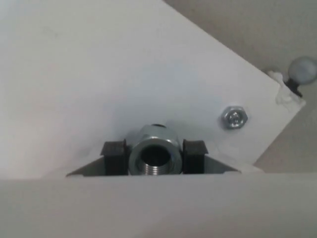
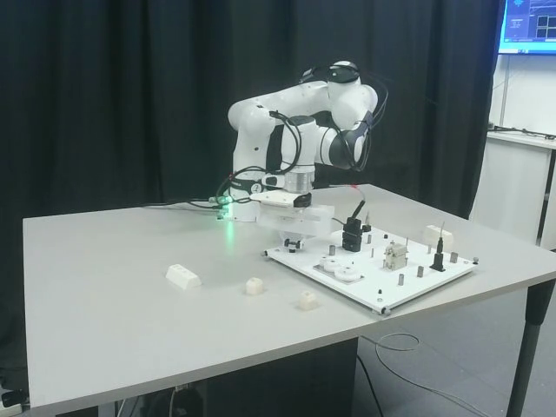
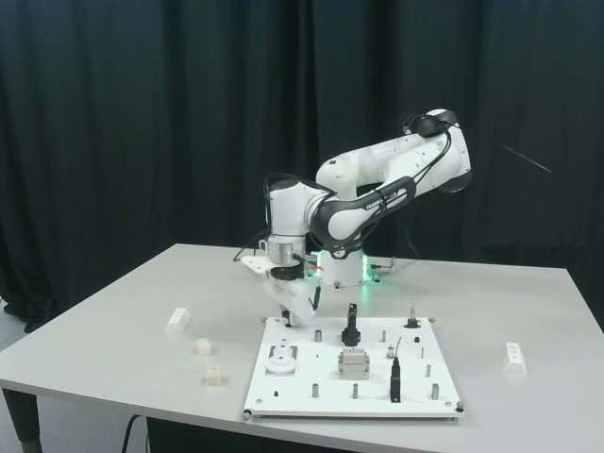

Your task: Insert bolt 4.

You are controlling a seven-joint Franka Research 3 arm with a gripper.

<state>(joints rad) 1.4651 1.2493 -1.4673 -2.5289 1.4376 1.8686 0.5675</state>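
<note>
In the wrist view a grey metal threaded bolt (image 1: 154, 154) sits between two black finger pads (image 1: 113, 151), so my gripper (image 1: 154, 158) is shut on it. Behind it lies the white assembly board (image 1: 99, 74), with a hex bolt head (image 1: 234, 118) seated near the board's corner. Both room views place the gripper (image 2: 294, 238) (image 3: 288, 319) low over the board's (image 2: 408, 291) (image 3: 373, 396) corner nearest the robot base. Whether the bolt's tip touches the board is hidden.
The board carries white gears (image 3: 281, 361), a black upright part (image 3: 351, 332), a black plug (image 3: 396, 382) and several small pegs. Three white blocks (image 3: 177, 321) (image 3: 203, 346) (image 3: 215, 376) lie on the grey table beside the board. Another white block (image 3: 514, 359) lies on its other side.
</note>
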